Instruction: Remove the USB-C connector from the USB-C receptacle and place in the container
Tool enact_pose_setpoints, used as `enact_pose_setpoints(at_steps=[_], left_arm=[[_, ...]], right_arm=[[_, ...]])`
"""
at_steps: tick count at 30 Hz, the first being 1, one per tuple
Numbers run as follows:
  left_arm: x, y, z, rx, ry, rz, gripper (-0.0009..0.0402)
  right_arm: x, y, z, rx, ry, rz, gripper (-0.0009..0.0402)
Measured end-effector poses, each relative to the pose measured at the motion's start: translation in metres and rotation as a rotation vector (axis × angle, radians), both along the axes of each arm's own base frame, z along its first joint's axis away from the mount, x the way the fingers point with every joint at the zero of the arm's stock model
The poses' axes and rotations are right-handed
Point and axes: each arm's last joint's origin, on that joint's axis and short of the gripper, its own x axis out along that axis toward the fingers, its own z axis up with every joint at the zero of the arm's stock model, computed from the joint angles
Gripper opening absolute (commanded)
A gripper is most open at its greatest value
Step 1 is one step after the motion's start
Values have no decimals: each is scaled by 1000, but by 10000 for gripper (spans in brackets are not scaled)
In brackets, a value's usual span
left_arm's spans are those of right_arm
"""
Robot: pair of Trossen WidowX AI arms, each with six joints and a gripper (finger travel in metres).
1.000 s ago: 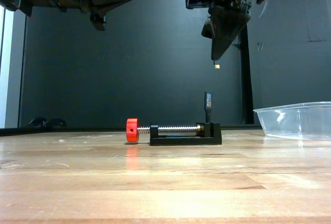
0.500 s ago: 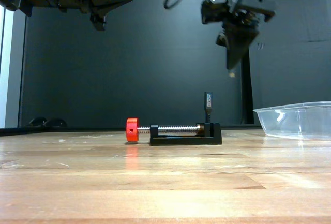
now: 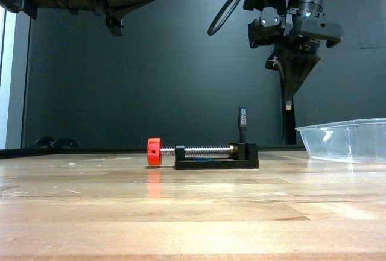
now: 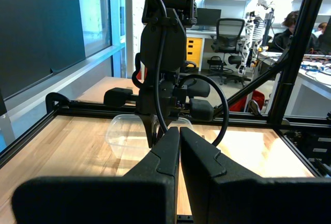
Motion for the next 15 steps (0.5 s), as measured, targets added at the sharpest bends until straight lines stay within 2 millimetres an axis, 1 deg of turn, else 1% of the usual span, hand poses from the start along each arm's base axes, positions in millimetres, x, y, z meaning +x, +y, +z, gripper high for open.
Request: enact_pose_setpoints(at_steps=[4,15], left_arm=[[0,0,0,0,1,0,0],[0,0,0,0,0,0,0]], right_arm=[[1,0,-4,-1,-17,0,0],[-1,0,-29,1,-31,-9,0]])
